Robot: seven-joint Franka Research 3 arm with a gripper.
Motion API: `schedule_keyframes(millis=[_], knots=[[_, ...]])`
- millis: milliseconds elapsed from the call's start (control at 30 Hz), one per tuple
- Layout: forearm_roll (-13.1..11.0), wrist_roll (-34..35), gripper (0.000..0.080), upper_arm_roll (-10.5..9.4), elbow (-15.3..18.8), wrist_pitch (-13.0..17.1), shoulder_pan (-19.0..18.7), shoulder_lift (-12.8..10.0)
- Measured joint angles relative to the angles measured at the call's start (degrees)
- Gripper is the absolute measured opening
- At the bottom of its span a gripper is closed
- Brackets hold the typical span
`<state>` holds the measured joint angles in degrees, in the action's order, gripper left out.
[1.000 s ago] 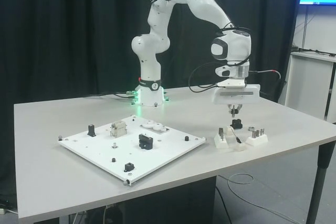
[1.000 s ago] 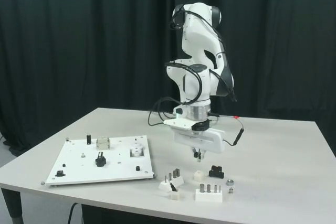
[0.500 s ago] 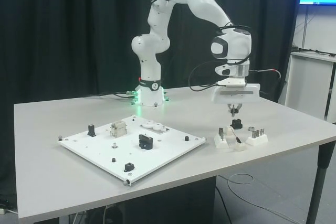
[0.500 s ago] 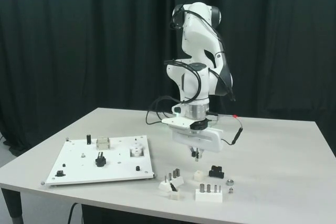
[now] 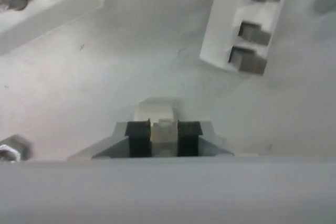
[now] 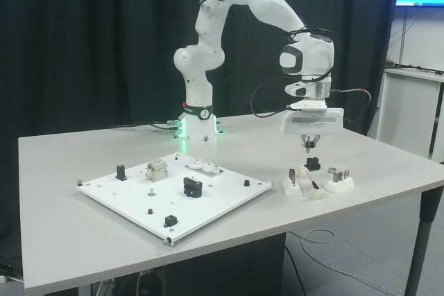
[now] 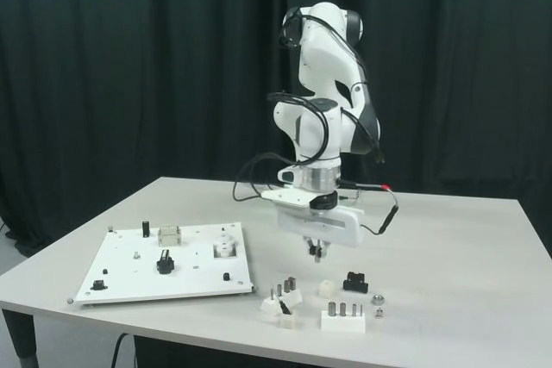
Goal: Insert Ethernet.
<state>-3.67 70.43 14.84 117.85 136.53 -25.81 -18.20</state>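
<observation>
Pincer [image 5: 164, 139] – small plug [image 5: 156, 116] – no legible writing

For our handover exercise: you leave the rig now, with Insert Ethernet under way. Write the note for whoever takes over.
Gripper: fingers shut on a small white plug, held in the air above the grey table, near the white part holders.
White board: lies flat on the table, apart from the gripper.
Done: plug picked up.
Left: carry the plug to the board, seat it in its socket and let go. I cannot tell which fixture on the board is the socket.
</observation>
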Motion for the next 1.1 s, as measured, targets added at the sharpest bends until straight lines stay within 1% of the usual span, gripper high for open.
schedule_keyframes(millis=[133, 300, 533, 667, 1100], knots=[[1.5, -2.1, 0.0104, 0.64, -0.5, 0.0, 0.1, -0.1], [4.6, -4.4, 0.0104, 1.49, -1.6, 0.0, 1.1, -0.4], [8.9, -8.2, 0.0104, 1.77, -3.4, -0.1, 4.6, -0.8], [10.1, -10.9, 0.0104, 1.72, -4.4, -0.8, 7.1, -1.0], [12.6, -19.7, 0.0104, 1.66, -6.6, -1.6, 14.7, -1.1]])
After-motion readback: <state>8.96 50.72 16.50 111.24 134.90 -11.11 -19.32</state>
